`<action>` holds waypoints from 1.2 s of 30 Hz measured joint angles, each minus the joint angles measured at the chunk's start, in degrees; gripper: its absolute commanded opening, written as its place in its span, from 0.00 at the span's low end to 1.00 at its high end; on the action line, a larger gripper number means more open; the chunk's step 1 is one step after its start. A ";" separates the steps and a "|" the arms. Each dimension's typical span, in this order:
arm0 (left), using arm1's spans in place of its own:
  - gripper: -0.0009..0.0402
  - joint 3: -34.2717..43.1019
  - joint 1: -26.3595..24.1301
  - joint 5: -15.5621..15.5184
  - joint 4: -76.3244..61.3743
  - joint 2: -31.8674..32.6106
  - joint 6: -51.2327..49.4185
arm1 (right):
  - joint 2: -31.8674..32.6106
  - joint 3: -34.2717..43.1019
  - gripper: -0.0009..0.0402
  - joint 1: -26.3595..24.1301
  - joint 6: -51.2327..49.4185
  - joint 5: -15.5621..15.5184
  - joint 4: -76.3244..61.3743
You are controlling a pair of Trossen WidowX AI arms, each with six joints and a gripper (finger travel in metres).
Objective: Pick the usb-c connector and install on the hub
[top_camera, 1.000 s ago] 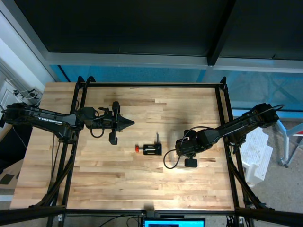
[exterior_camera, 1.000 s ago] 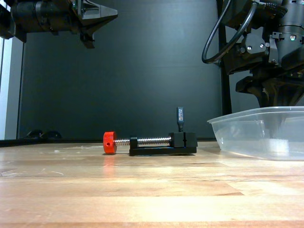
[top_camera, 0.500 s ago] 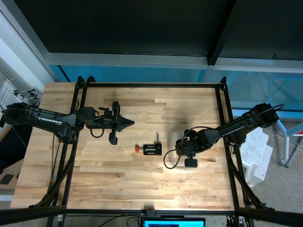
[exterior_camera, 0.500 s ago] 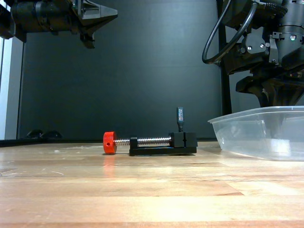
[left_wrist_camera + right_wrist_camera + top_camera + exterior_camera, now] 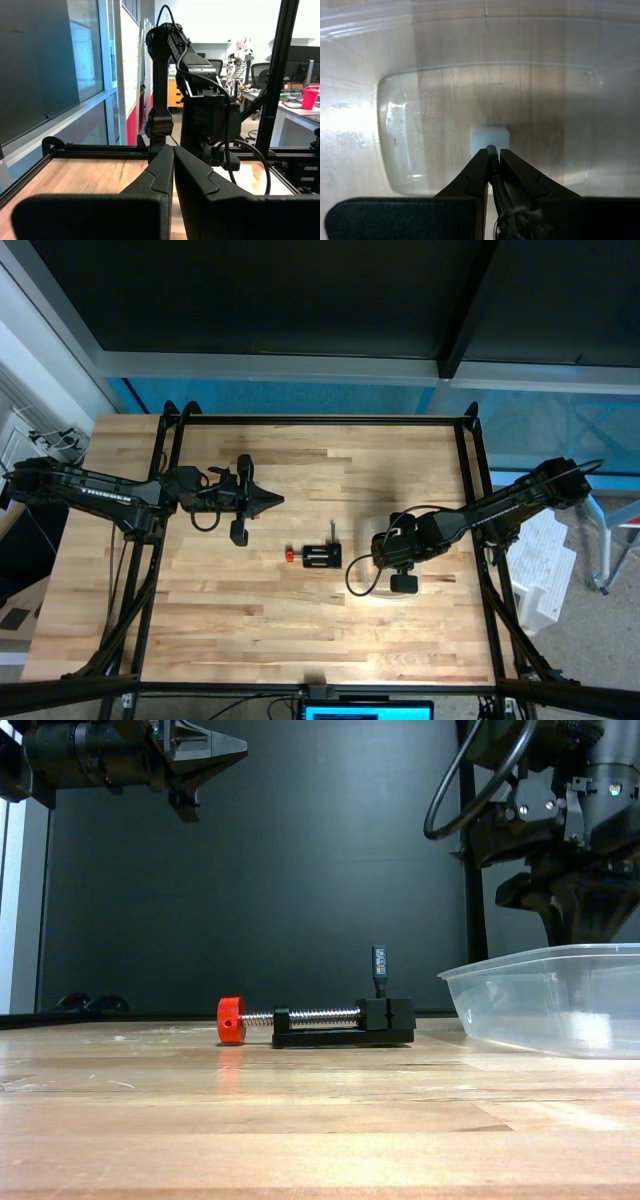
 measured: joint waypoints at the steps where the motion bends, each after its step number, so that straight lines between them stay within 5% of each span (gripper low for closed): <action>1: 0.02 0.02 0.00 0.00 0.02 0.00 0.00 | -0.09 0.48 0.02 0.00 -0.02 0.00 -0.83; 18: 0.02 0.00 0.00 0.00 0.00 0.00 0.00 | -0.59 16.98 0.02 -2.93 0.37 -0.04 -15.08; 36: 0.02 0.02 0.00 0.02 0.02 0.00 0.00 | 13.16 33.27 0.02 -7.30 -4.22 -0.39 -16.39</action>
